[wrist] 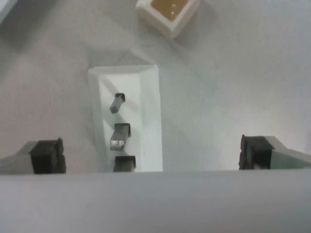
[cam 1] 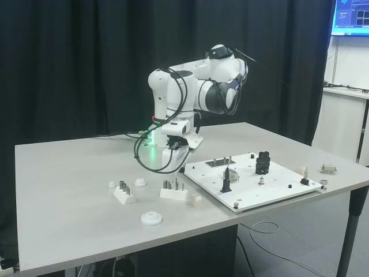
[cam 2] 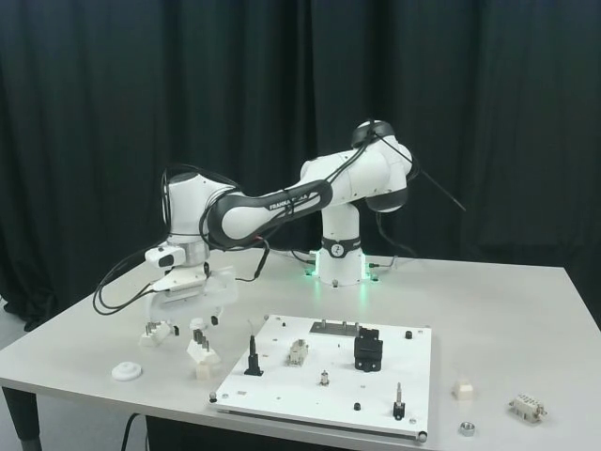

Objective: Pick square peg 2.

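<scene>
The tool (wrist: 151,154) hangs above the grey worktop (cam 1: 69,173) with its two fingers spread wide apart and nothing between them. Below it, in the wrist view, a white holder block (wrist: 148,116) carries three square pegs in a row, the middle peg (wrist: 120,136) standing in its socket between the fingers but well clear of both. A small white cube (wrist: 167,13) sits on the worktop just beyond the far end of the holder block.
</scene>
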Motion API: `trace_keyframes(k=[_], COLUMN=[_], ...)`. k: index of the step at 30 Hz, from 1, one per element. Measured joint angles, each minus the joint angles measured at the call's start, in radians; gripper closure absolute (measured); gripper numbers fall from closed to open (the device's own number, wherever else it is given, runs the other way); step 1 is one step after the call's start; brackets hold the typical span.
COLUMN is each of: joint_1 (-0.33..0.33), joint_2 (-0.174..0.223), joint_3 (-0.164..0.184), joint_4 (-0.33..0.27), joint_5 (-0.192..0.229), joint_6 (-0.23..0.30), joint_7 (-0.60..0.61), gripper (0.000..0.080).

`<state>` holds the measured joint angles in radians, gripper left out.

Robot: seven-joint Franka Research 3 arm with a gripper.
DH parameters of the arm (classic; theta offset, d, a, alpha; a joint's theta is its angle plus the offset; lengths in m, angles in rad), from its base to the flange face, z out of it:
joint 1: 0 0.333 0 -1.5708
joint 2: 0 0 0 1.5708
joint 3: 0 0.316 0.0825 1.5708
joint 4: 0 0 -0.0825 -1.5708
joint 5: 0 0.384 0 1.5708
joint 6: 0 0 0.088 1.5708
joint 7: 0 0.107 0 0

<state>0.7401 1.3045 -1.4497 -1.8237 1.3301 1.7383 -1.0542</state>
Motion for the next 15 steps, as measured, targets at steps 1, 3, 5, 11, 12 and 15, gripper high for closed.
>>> trace_keyframes(k=[1, 3, 5, 11, 12, 15], joint_1=[0.0, 0.0, 0.0, 0.0, 0.001, 0.001], joint_2=[0.0, 0.0, 0.001, 0.001, 0.001, 0.001], joint_3=[0.002, 0.007, 0.013, 0.035, 0.039, 0.051], joint_4=[-0.002, -0.007, -0.012, -0.032, -0.036, -0.048], joint_5=[0.001, 0.003, 0.006, 0.024, 0.03, 0.045], joint_6=[0.001, 0.004, 0.008, 0.021, 0.023, 0.032], joint_7=[-0.002, -0.007, -0.013, -0.032, -0.038, -0.052], gripper=[0.0003, 0.0003, 0.0003, 0.0003, 0.0003, 0.0003])
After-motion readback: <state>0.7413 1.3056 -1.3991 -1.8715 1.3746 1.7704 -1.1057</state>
